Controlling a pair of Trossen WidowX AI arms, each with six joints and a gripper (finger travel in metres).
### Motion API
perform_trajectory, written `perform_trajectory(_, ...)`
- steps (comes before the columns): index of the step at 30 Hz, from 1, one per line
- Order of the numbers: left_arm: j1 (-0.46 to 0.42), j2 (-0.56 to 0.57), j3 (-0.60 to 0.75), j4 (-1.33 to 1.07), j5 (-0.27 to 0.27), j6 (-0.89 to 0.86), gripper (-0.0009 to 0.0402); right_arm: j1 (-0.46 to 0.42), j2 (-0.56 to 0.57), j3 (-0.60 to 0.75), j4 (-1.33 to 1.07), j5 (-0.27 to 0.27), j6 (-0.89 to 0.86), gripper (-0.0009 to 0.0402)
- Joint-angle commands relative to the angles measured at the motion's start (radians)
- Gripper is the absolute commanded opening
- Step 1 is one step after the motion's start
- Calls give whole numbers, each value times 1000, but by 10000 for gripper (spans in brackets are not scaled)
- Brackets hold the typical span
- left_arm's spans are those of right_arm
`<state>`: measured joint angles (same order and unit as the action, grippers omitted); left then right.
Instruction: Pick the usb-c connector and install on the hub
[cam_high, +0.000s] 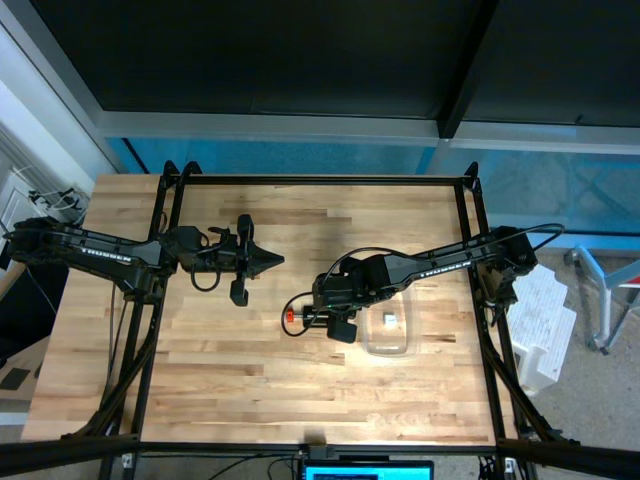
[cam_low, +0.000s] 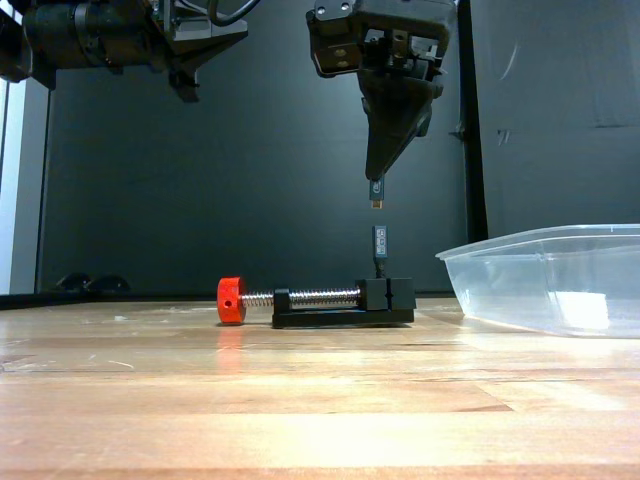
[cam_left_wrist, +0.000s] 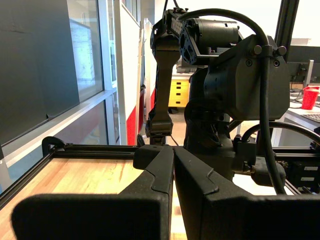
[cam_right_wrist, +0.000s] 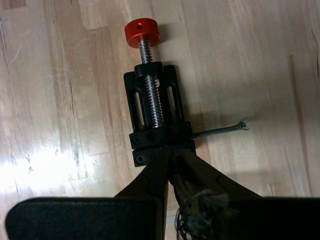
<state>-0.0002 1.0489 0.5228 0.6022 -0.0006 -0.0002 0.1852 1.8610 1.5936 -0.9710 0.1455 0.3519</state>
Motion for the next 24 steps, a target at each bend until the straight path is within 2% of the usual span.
perform_trajectory(1, 0, 0, 0, 0, 0, 0, 0, 0, 0, 0, 0, -2, -23, 0)
perform_trajectory(24, 0, 0, 0, 0, 0, 0, 0, 0, 0, 0, -5, -18, -204, 0)
